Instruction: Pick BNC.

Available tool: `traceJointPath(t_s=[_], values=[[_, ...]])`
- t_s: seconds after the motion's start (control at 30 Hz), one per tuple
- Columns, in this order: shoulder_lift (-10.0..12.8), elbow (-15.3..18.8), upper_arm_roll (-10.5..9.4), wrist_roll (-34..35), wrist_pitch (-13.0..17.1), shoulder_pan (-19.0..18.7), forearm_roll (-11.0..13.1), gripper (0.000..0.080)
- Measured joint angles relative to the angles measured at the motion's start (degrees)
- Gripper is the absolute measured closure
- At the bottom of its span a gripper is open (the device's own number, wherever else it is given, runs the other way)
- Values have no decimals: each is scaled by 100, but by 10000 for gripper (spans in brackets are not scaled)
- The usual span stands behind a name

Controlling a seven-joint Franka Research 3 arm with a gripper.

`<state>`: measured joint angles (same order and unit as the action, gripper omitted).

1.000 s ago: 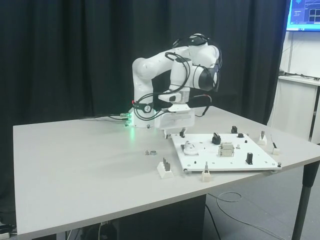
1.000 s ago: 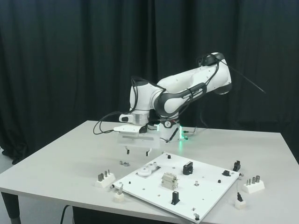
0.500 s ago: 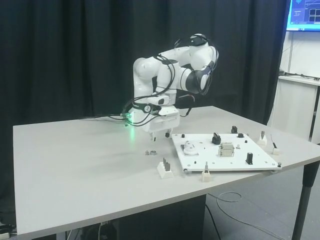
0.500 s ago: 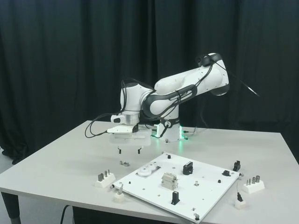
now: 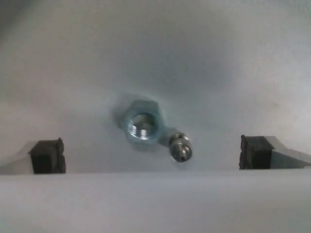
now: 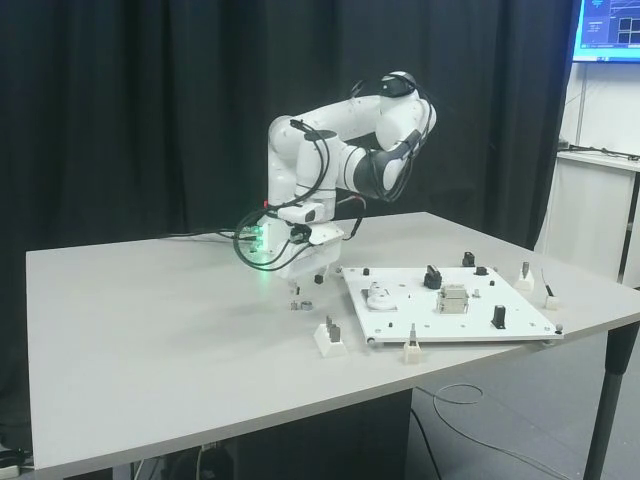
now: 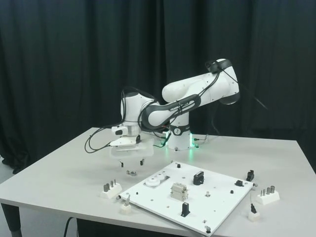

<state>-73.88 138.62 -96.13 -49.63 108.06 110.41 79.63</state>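
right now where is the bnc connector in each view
Wrist view: BNC connector lies on the grey table, between the tool's open fingers.
First room view: BNC connector beneath the tool.
Second room view: BNC connector beneath the tool.
Shared landmark: white board.

Even overhead room light, black curtain backdrop, green glow at arm base, soft-focus wrist view, faint shadows

No legible text found. Wall screen beyond the table's far right corner possibly carried writing, too small to read.
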Motion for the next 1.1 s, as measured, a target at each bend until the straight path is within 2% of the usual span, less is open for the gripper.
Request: traceJointPath(t_s=[0.47, 1.1], values=[[-45, -13, -392, -465, 351, 290, 333, 3], [-85, -12, -625, -652, 535, 441, 508, 3]])
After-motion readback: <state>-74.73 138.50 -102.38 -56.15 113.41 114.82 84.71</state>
